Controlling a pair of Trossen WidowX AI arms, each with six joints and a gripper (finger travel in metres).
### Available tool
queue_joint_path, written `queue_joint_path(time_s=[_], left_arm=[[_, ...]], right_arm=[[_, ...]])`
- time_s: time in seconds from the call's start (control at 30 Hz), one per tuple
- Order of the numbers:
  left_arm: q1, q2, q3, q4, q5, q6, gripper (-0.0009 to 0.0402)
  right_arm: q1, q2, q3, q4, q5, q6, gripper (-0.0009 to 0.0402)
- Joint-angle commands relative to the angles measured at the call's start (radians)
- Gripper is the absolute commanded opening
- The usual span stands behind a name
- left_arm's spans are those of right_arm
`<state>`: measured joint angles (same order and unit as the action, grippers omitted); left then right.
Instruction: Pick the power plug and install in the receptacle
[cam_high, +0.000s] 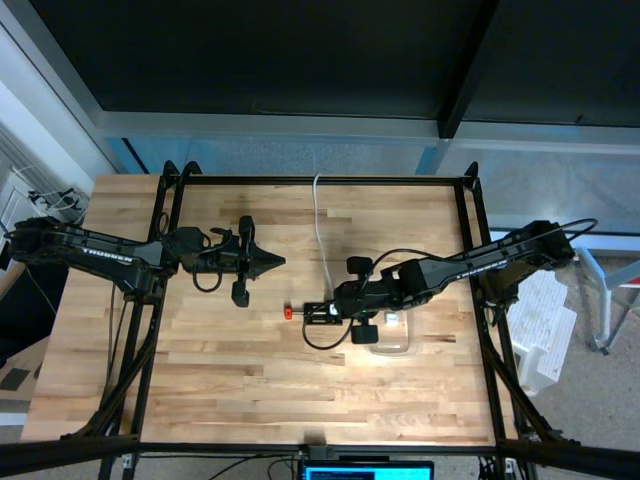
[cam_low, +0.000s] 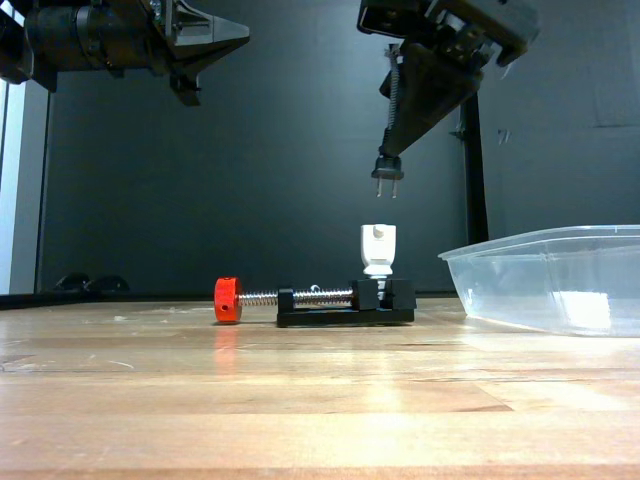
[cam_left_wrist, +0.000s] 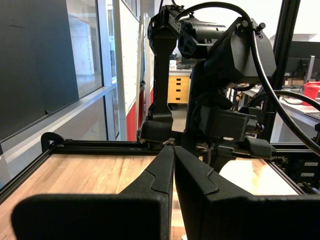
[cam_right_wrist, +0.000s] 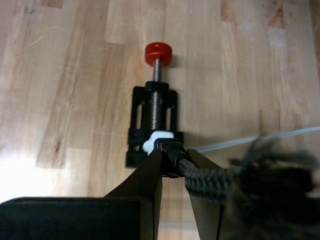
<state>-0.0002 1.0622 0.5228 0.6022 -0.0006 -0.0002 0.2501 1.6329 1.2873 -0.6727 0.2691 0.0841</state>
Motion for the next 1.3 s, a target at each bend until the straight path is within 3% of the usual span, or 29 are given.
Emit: queue_joint_path(time_s=[0.03, 1.3], left_arm=[[0.000, 0.000, 0.000, 0.000, 0.000, 0.000, 0.0000], [0.000, 0.000, 0.000, 0.000, 0.000, 0.000, 0.0000]], right_arm=[[-0.004, 0.012, -0.003, 0.011, 0.000, -0.007, 0.0000], [-0.015, 0.048, -0.024, 0.047, 0.000, -0.021, 0.0000]])
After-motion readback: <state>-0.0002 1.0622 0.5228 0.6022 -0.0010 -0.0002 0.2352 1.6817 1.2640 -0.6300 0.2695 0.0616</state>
